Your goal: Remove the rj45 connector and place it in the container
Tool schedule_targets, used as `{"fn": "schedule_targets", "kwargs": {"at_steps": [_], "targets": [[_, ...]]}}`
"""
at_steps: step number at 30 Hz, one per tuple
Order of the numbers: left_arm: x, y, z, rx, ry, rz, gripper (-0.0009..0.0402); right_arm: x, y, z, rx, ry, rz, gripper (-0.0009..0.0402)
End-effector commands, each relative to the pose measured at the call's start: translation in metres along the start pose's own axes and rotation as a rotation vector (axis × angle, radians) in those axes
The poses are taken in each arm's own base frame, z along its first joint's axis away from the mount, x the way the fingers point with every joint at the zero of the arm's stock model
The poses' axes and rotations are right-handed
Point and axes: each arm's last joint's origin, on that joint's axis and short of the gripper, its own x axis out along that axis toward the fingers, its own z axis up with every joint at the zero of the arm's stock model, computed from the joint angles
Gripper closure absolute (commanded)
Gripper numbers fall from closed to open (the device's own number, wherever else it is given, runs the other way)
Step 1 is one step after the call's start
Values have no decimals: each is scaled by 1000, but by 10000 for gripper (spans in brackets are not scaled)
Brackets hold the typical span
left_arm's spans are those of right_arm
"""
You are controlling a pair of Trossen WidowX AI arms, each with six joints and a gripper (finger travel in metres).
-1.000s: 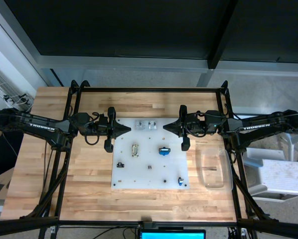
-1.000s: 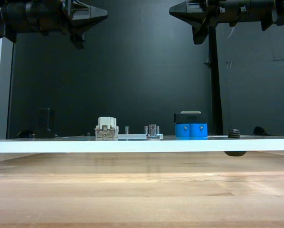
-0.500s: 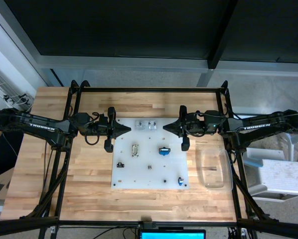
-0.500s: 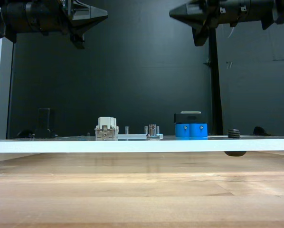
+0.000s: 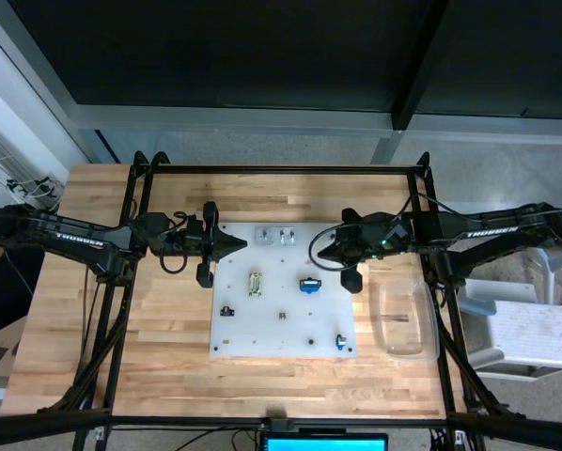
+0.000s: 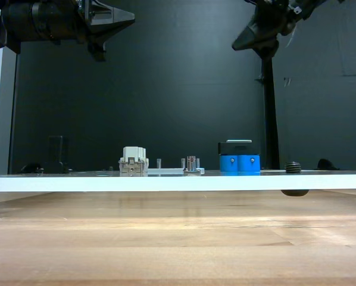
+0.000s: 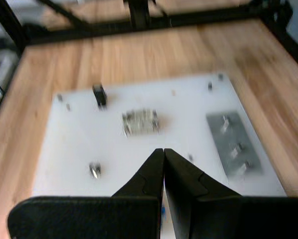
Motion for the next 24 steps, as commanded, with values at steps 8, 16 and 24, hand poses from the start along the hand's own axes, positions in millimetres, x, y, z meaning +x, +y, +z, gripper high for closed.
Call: {"fn": "schedule_targets", "kwargs": {"at_steps": [8, 16, 24], "targets": [[0, 0, 0, 0, 0, 0, 392, 0, 25, 8, -22, 238, -3, 393], [0, 0, 0, 0, 0, 0, 392, 1, 56, 7, -46, 377, -12, 393], [0, 0, 0, 0, 0, 0, 392, -1, 82, -2, -69, 475, -8, 393]]}}
